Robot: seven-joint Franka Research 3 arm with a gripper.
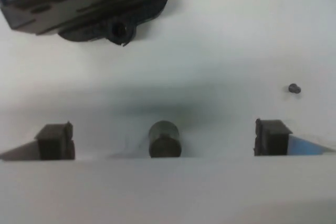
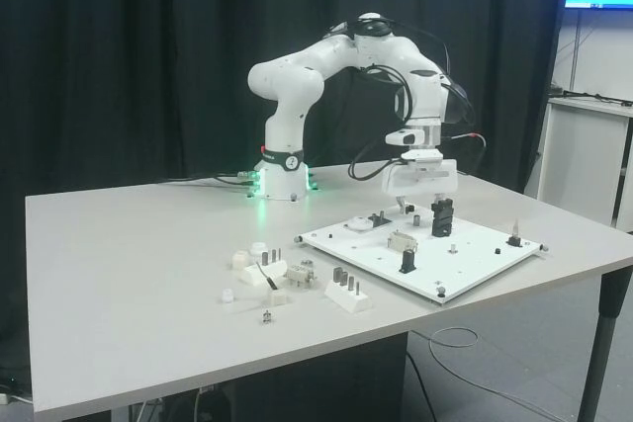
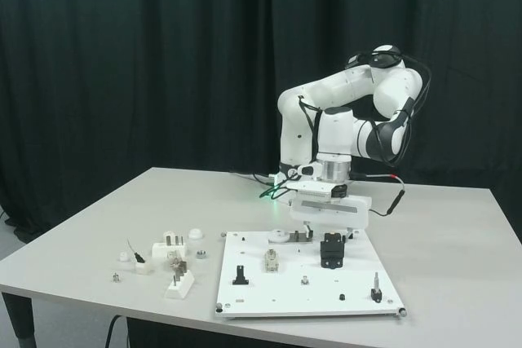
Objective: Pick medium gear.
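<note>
Two fingertips (image 1: pixel 58 141) stand wide apart; gripper (image 1: pixel 164 141) straddles an upright peg (image 1: pixel 165 138) on the white board (image 1: pixel 220 61); no gear visible.

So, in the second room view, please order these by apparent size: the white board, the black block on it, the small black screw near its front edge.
1. white board
2. black block
3. small black screw
</note>
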